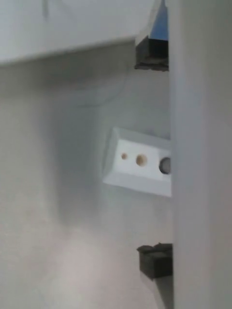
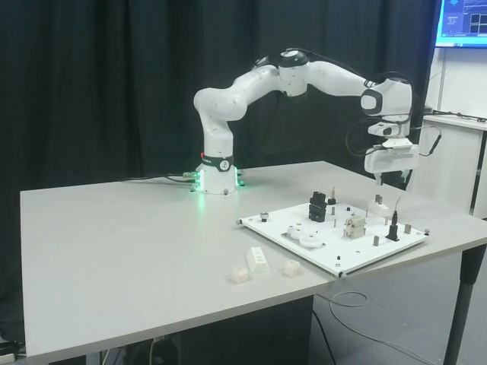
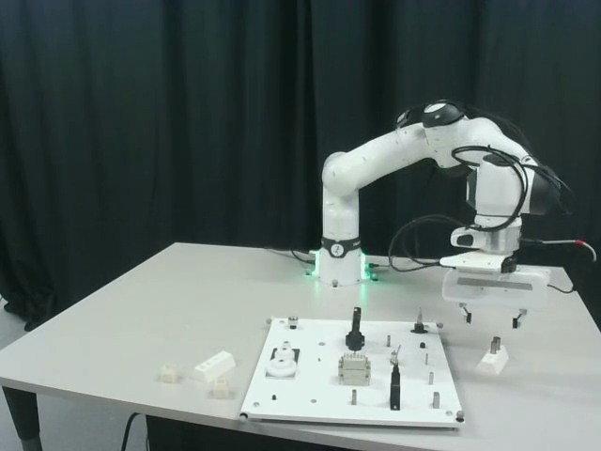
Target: Pick round peg 3.
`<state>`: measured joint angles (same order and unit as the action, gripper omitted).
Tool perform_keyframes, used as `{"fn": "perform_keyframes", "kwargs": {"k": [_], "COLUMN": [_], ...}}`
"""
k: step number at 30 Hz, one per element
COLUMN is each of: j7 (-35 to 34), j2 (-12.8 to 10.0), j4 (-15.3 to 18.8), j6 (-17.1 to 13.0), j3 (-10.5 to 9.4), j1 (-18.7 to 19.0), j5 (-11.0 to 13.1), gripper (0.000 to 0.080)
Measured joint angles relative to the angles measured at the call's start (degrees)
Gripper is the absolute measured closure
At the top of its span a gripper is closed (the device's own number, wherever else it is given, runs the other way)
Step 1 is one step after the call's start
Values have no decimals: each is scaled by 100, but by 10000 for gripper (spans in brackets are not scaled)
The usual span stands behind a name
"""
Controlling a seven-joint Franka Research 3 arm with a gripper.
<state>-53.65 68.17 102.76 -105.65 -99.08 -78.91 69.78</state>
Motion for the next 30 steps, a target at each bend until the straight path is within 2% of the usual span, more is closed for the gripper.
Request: {"fn": "perform_keyframes", "kwargs": {"k": [10, 20, 30], "j7": [-143, -581, -753], "j2": [5, 11, 16], "j4": [-66, -53, 51], "j6": [-109, -371, -539], "j3": [-322, -663, -876], "j1": [-1, 0, 28], "j5": [0, -14, -32], "gripper": [3, 3, 3]}}
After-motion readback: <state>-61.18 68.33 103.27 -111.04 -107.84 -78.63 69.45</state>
